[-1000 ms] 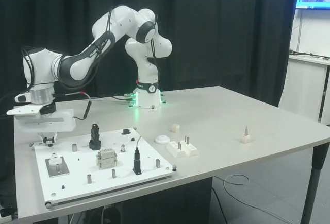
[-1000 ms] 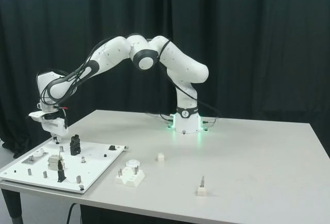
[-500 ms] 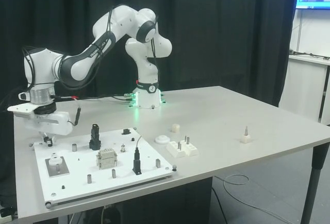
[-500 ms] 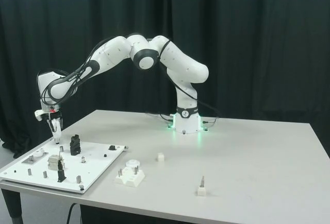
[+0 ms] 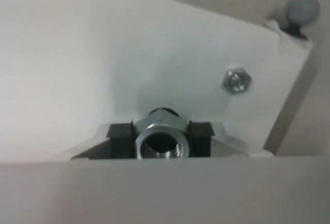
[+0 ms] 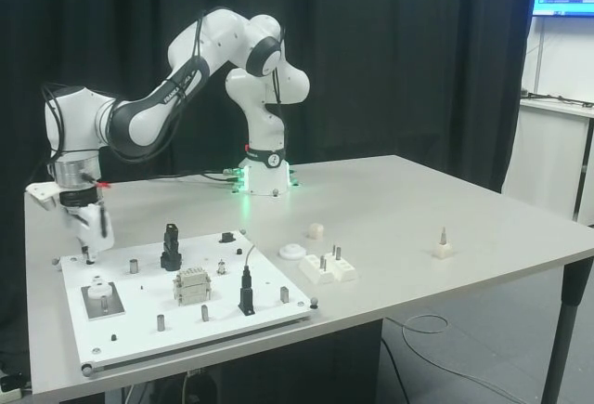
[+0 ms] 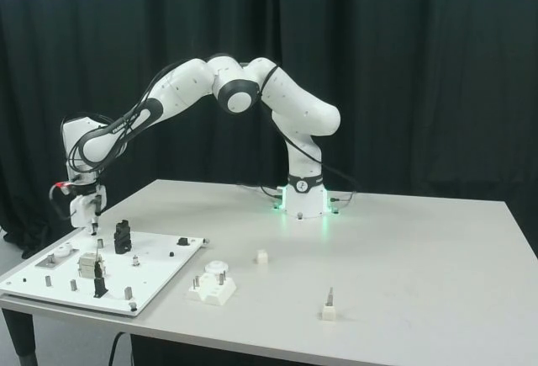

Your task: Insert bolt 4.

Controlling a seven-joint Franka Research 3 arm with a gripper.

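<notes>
The claw [image 5: 162, 140] is clenched on the bolt [image 5: 161, 142], a shiny metal piece with a hexagonal head and a threaded hollow, held between two black pads [image 5: 121, 140]. It hangs just above a corner of the flat white board [image 6: 139, 316], smooth and matte, near a small hexagonal nut [image 5: 236, 81] set in the board and a round grey knob [image 5: 303, 10] at its corner. The board lies on the grey desk [image 6: 445, 204], carrying short metal pegs and black connectors.
</notes>
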